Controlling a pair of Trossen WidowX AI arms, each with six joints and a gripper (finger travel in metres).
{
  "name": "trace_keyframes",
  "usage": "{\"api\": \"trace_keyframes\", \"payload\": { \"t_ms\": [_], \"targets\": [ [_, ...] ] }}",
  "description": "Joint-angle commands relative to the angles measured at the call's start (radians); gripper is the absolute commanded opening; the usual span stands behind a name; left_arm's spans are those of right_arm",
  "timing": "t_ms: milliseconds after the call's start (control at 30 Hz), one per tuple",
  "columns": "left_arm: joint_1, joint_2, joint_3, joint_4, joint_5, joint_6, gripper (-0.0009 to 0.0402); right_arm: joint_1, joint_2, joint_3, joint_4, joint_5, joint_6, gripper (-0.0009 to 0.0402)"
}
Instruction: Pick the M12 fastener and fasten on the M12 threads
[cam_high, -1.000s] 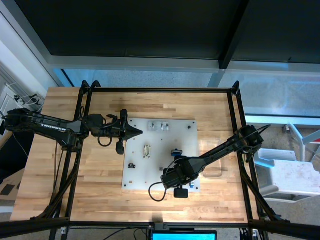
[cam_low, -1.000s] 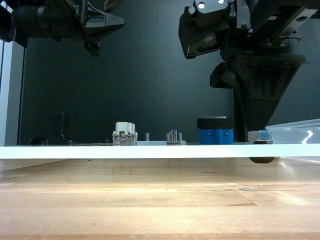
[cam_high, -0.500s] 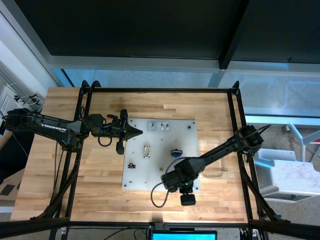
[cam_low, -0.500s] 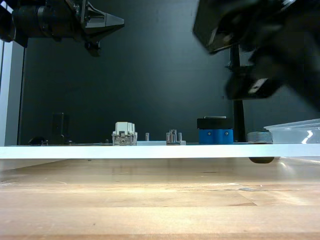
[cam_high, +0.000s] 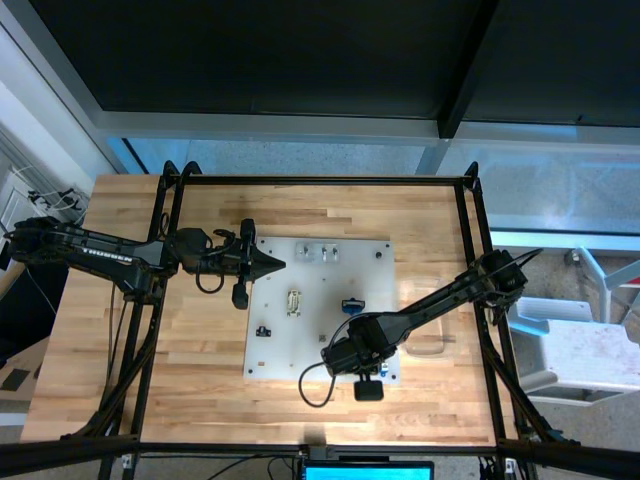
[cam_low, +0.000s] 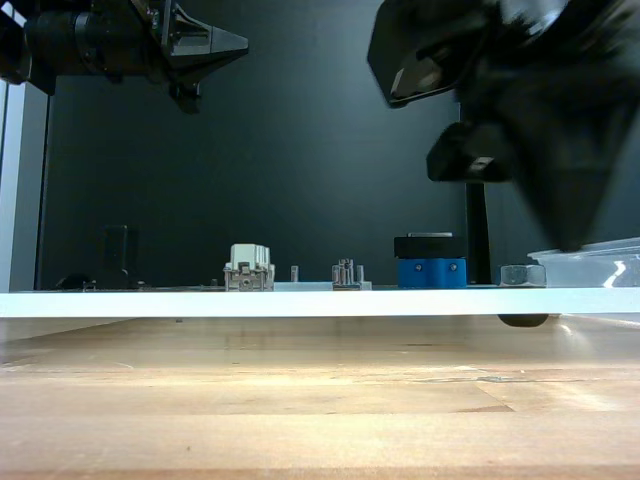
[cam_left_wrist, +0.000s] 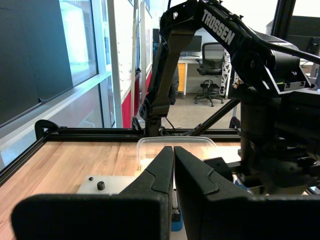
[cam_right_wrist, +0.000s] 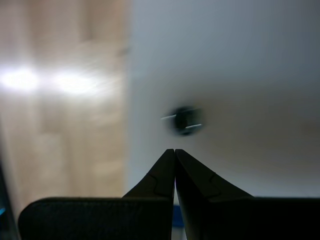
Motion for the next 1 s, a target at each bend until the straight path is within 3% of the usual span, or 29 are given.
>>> {"api": "trace_keyframes", "payload": {
  "t_ms": [33,200,267,600,1000],
  "targets": [
    [0.0,0.0,0.0,0.0,0.0,0.0,0.0,-0.002,-0.002,0.001,-0.005,0.072,0.027,0.0],
    [0.0,0.0,0.0,0.0,0.0,0.0,0.0,-0.002,0.002,0.001,0.003,0.142,0.055,0.0],
    [0.0,0.0,0.0,0.0,0.0,0.0,0.0,-0.002,0.002,-0.002,0.016,0.154,0.055,0.0],
    [0.0,0.0,0.0,0.0,0.0,0.0,0.0,-0.002,0.007,-0.024,0.061,0.146,0.055,0.0],
    [0.0,0.0,0.0,0.0,0.0,0.0,0.0,-0.002,0.007,-0.031,0.069,0.111,0.051,0.0]
  ]
}}
